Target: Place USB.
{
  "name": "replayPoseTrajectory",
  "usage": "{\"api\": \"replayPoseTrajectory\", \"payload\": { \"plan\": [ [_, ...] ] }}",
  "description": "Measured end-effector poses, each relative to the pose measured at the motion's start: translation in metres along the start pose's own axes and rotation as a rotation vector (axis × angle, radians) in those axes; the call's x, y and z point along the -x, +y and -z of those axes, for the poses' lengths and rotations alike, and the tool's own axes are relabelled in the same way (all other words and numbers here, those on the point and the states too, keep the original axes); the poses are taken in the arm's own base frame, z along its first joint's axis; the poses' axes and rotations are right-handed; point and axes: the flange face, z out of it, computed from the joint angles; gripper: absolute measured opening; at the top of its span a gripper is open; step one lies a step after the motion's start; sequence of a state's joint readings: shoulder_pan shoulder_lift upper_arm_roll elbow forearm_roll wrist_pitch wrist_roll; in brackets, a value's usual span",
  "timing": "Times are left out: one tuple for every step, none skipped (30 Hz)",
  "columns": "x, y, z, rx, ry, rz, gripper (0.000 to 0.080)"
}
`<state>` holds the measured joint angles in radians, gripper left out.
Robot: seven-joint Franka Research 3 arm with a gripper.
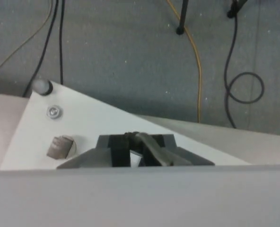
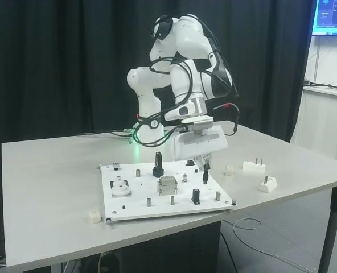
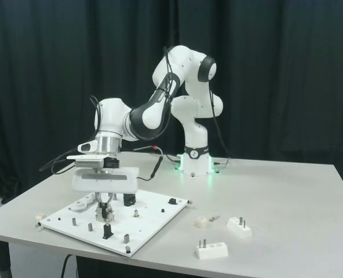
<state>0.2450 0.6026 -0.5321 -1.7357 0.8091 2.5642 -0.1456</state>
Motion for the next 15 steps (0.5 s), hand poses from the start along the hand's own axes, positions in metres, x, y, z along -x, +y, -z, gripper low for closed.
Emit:
{"api": "replayPoseTrajectory", "payload": {
  "plan": [
    [-0.0008,-0.0005,0.0009,-0.001,0.002,-0.002,0.0054],
    [-0.0016,-0.001,0.0017,-0.002,0.004,-0.003,0.0054],
    [-0.0022,-0.0014,0.0025,-0.003,0.006,-0.003,0.0054],
    [-0.0028,-0.0017,0.0032,-0.004,0.007,-0.003,0.0054],
    [-0.0033,-0.0021,0.0038,-0.004,0.008,-0.003,0.0054],
    [-0.0037,-0.0024,0.0044,-0.005,0.009,-0.003,0.0054],
    [-0.004,-0.0026,0.0049,-0.006,0.01,-0.003,0.0054],
    [-0.0044,-0.0029,0.0054,-0.007,0.011,-0.002,0.0054],
    [-0.0047,-0.0032,0.0059,-0.007,0.012,-0.002,0.0054],
    [-0.0051,-0.0035,0.0064,-0.008,0.013,-0.002,0.0054],
    [-0.0055,-0.0038,0.0068,-0.008,0.014,-0.001,0.0054],
    [-0.0058,-0.004,0.0072,-0.009,0.015,-0.001,0.0054],
    [-0.0061,-0.0043,0.0076,-0.009,0.016,-0.001,0.0054],
    [-0.0064,-0.0046,0.0079,-0.009,0.017,0.0,0.0054],
    [-0.0067,-0.0048,0.0083,-0.01,0.017,0.0,0.0054]
  ]
}}
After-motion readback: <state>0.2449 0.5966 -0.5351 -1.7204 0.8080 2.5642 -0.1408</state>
